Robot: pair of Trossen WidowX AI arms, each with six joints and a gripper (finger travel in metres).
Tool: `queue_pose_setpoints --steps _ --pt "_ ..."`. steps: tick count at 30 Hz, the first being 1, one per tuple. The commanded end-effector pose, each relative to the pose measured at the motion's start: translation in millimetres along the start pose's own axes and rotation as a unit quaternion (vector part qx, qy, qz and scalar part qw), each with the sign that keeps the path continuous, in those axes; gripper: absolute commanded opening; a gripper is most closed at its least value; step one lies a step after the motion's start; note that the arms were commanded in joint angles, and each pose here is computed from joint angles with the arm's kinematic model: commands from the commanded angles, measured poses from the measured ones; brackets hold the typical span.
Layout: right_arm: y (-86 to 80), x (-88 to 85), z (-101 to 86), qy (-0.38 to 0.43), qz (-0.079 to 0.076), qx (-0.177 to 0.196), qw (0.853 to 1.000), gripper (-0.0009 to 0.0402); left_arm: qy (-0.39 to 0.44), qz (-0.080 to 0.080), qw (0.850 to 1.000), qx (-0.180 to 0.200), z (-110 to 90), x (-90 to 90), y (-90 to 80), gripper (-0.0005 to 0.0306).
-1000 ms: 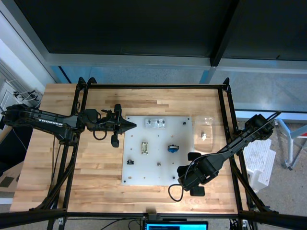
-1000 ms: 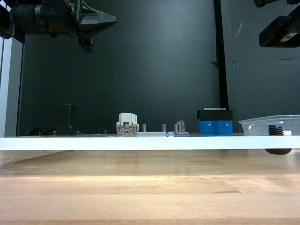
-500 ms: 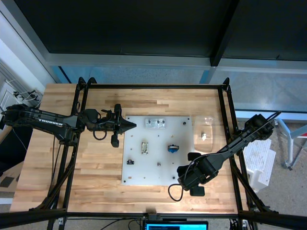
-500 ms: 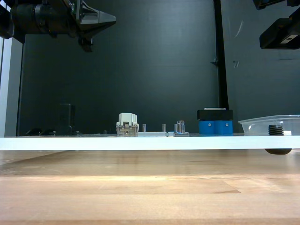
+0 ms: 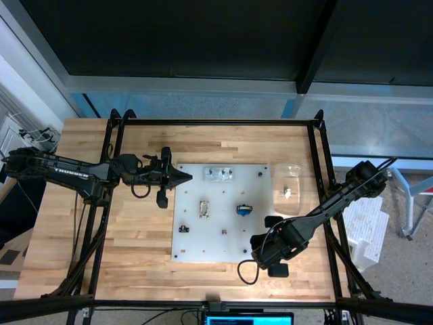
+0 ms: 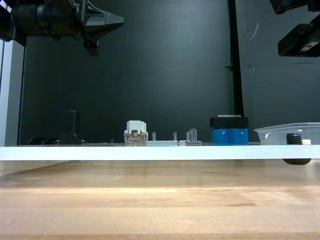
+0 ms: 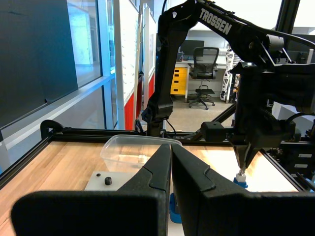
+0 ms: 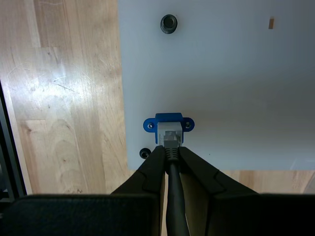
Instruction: Pick the RJ45 connector and install on taskboard
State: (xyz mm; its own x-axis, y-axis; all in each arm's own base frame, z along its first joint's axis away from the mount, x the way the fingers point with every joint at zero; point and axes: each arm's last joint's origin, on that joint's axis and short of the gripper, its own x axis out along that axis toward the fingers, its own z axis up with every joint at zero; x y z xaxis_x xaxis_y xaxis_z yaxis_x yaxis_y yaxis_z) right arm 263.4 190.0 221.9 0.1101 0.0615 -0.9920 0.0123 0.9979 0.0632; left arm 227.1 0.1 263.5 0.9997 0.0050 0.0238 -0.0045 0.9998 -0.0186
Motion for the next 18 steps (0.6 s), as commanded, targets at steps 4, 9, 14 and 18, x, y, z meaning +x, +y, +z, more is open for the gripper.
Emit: queue_pose_setpoints --steps 4,9,14,18 --pt "-0.7 6.1 -1.3 0.001 -0.001 -0.001 1.0 0.0 0.0 0.0 1.0 0.0 0.0 0.1 0.0 0.0" --pt "-0.9 5.8 -1.5 0.002 -0.002 0.0 1.0 0.0 0.0 0.0 1.0 0.0 0.0 0.0 0.0 0.0" --pt "-0.4 4.8 -0.9 0.0 0.0 0.0 1.0 0.0 0.0 0.0 1.0 0.0 0.0 0.0 0.0 0.0" --pt "-0.4 4.1 -0.9 -0.002 0.001 0.0 1.0 0.0004 0.0 0.0 1.0 0.0 0.0 0.1 0.0 0.0"
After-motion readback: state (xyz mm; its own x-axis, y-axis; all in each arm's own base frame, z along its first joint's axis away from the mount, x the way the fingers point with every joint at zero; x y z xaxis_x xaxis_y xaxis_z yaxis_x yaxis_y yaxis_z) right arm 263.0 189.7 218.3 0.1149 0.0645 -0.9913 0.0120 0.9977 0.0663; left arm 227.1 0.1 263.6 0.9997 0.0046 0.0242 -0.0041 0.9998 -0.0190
